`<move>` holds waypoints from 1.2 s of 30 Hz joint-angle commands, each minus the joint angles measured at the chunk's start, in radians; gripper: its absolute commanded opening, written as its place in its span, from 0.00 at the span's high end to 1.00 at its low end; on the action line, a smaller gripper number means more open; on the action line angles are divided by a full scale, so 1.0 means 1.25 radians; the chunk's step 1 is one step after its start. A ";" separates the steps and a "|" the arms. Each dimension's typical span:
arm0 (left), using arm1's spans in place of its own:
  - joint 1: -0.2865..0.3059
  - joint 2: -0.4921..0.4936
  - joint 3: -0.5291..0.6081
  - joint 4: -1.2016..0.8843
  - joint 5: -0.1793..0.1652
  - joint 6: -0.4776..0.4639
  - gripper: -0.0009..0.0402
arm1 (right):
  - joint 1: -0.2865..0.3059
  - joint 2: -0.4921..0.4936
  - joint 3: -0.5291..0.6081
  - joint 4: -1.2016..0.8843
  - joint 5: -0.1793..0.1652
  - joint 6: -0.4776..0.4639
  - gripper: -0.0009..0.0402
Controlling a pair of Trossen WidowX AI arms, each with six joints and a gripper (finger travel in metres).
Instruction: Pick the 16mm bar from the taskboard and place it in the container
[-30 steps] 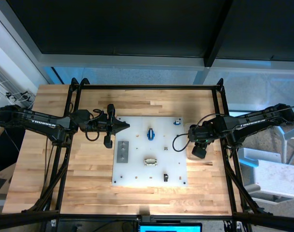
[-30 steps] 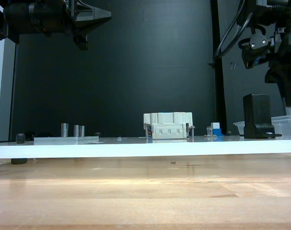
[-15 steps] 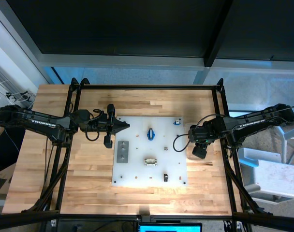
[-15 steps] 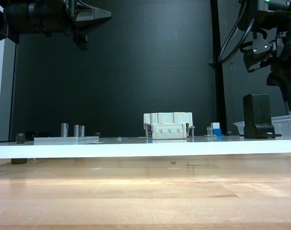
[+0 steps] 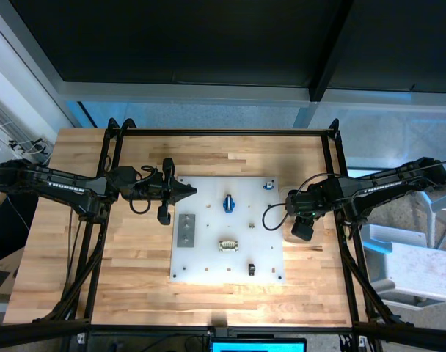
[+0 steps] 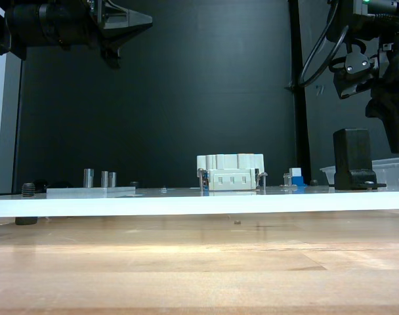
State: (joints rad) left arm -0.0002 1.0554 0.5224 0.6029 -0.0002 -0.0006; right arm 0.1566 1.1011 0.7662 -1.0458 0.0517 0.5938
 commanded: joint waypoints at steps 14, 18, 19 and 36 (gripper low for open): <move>0.000 0.000 0.000 0.000 0.000 0.000 0.98 | 0.001 0.000 0.001 0.001 0.000 0.001 0.46; 0.000 0.000 0.000 0.000 0.000 0.000 0.98 | 0.001 0.000 0.001 0.003 0.000 0.001 0.46; 0.000 0.000 0.000 0.000 0.000 0.000 0.98 | 0.001 0.000 0.001 0.004 0.000 0.001 0.46; 0.000 0.000 0.000 0.000 0.000 0.000 0.98 | 0.001 0.000 0.001 0.011 0.000 0.001 0.46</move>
State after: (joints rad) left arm -0.0002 1.0554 0.5224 0.6029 -0.0006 -0.0002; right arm 0.1574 1.1011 0.7666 -1.0325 0.0513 0.5945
